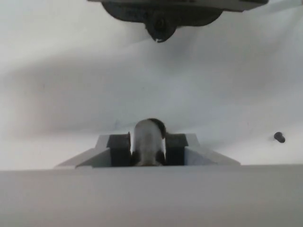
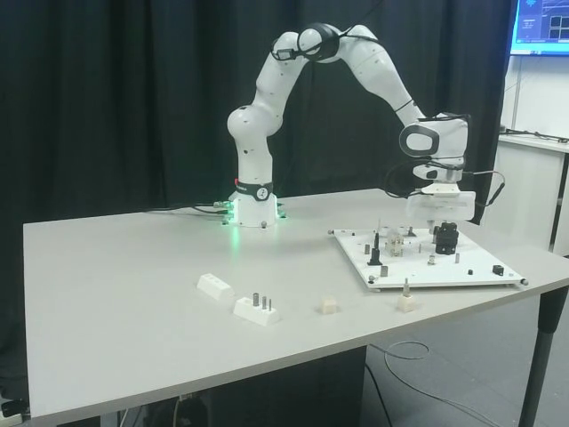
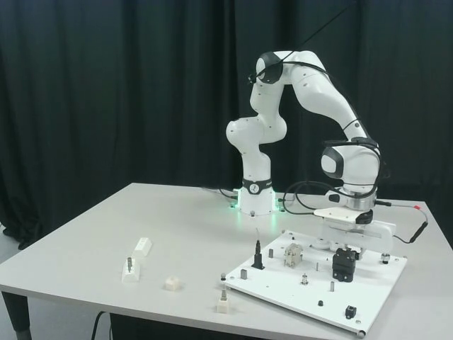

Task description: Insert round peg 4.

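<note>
I am hanging my gripper point(image 1: 148, 150) over the assembly board point(image 2: 462, 271), and a peg point(image 1: 147, 142) is sitting between my fingertips. The board is lying on the table point(image 2: 116, 276), off to one side of my base point(image 2: 252, 210). Near the board's front edge a small block with a pin point(image 2: 406, 301) is standing on the table, and a cube point(image 2: 329, 307) is lying just beyond it. Farther from the board a peg holder point(image 2: 257, 309) is resting, with another block point(image 2: 214, 286) sitting just beside it
</note>
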